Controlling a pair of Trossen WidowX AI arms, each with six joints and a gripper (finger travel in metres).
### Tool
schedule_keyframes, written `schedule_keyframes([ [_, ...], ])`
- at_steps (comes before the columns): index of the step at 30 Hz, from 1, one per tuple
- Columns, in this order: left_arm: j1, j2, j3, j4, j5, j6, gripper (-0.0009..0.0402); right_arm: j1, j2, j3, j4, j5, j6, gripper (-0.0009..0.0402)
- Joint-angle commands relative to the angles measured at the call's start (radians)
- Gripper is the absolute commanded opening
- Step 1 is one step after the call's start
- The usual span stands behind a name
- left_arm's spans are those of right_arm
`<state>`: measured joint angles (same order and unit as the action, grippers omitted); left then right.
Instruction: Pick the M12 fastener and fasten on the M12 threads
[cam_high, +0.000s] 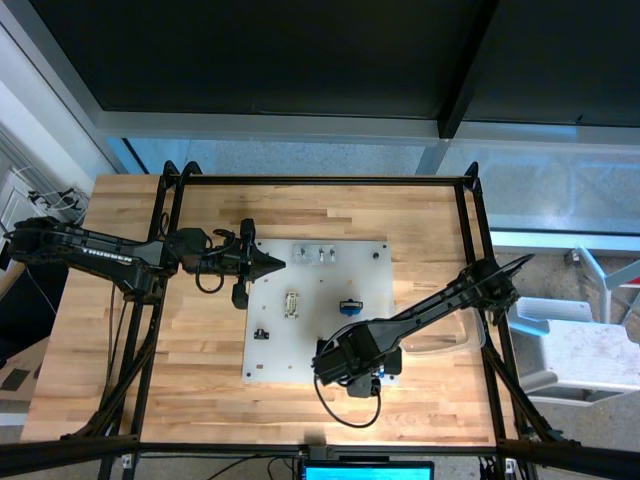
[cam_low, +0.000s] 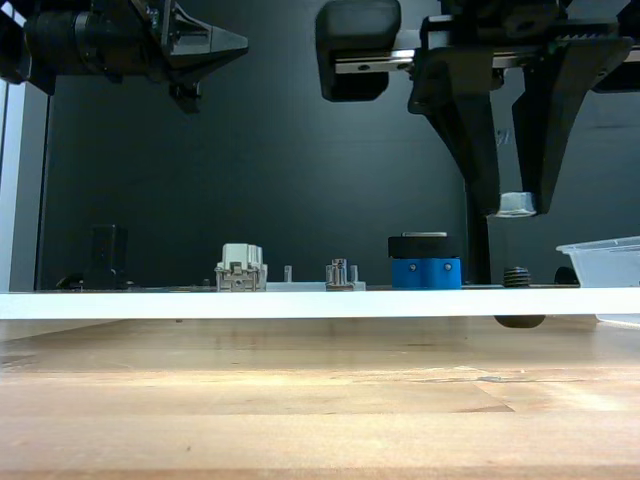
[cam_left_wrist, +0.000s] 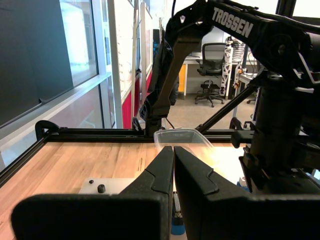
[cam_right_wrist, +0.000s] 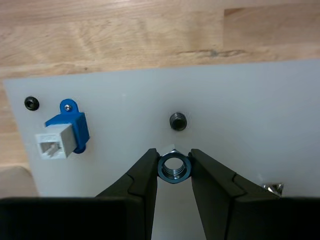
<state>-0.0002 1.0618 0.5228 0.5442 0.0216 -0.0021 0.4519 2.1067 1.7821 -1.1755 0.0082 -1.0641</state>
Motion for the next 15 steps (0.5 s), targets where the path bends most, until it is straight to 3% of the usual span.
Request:
schedule_keyframes([
  [1,0.0,0.0,0.0,0.0,0.0,0.0,0.0,0.003,0.023,0.022,0.002,-0.001,-0.019,0.0018],
  [15,0.0,0.0,0.0,0.0,0.0,0.0,0.0,0.009,0.044,0.005,0.036,-0.001,-0.042,0.0018],
])
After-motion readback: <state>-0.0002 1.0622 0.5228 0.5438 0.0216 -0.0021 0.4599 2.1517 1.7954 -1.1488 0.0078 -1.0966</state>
